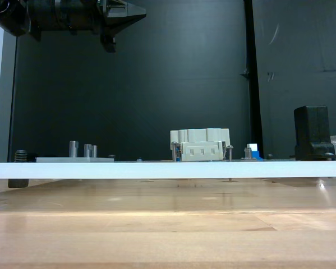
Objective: Pick the HAN10E connector and install on the hub
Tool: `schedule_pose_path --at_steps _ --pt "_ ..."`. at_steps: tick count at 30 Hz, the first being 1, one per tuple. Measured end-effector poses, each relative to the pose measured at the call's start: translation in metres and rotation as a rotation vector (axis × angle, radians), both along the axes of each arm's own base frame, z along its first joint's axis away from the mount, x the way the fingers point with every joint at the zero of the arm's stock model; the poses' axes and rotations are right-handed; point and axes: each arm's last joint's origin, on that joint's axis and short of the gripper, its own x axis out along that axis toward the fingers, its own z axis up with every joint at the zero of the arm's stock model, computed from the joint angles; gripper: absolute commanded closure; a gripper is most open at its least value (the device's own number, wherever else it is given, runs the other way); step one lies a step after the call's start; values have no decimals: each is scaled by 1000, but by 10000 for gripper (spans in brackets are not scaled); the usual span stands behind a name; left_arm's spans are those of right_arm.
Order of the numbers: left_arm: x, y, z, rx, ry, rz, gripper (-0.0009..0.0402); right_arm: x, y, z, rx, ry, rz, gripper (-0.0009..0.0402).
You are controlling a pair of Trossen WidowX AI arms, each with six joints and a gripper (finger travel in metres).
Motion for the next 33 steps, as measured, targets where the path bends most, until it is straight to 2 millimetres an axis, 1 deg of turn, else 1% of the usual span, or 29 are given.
schedule_pose_path --at_steps 8,11,14,26,29,33 --pt "0 0 0 0 0 0 393 1 1 0 6 -8 1 131" --pt "0 0 0 0 0 0 393 1 1 0 6 -8 1 140" --pt "0 0 0 0 0 0 393 1 1 0 6 -9 1 163" --pt "0 0 0 0 0 0 393 0 0 1 10 -14 1 292" --pt "0 0 0 0 0 0 393 0 0 2 14 -18 1 317" --pt "0 0 0 0 0 0 393 -2 -2 7 22 -29 4 339"
